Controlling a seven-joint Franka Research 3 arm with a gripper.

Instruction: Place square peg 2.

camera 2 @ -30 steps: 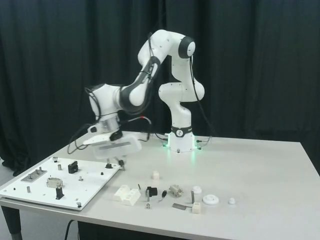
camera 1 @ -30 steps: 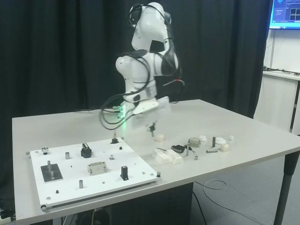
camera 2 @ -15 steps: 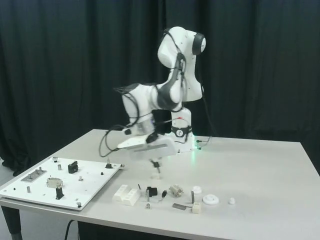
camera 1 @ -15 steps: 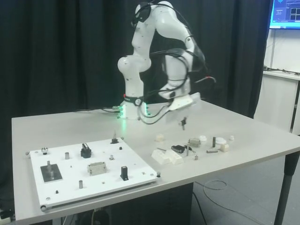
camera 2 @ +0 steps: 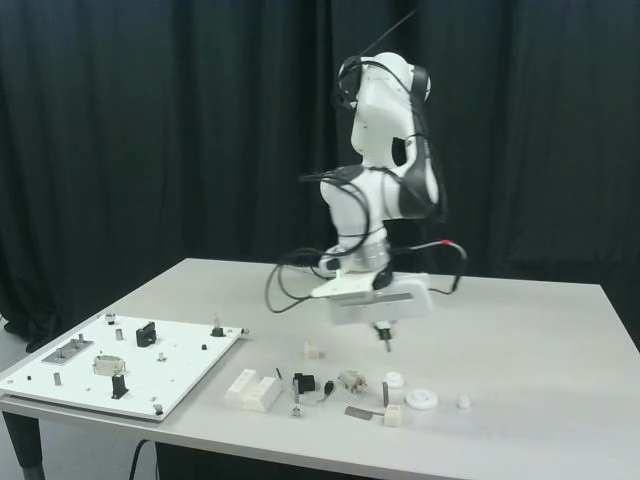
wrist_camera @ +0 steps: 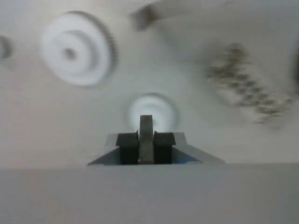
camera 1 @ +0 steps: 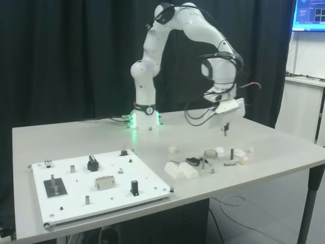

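While hanging above the loose parts, gripper (camera 2: 385,336) is clamped on square peg (wrist_camera: 146,139), over small white gear (wrist_camera: 152,109); big white gear (wrist_camera: 77,48) nearby; white board (camera 1: 152,179) well apart.

A robotics lab, set up for assembly trials.

Black curtains (camera 2: 150,130) hang all round the grey worktop (camera 1: 76,137), the white arm (camera 1: 172,30) is bolted straight onto it with a green light at its base (camera 1: 133,121), a white fixture board (camera 1: 101,185) lies alongside loose parts (camera 2: 350,385), and a monitor (camera 1: 309,15) glows in the corner.
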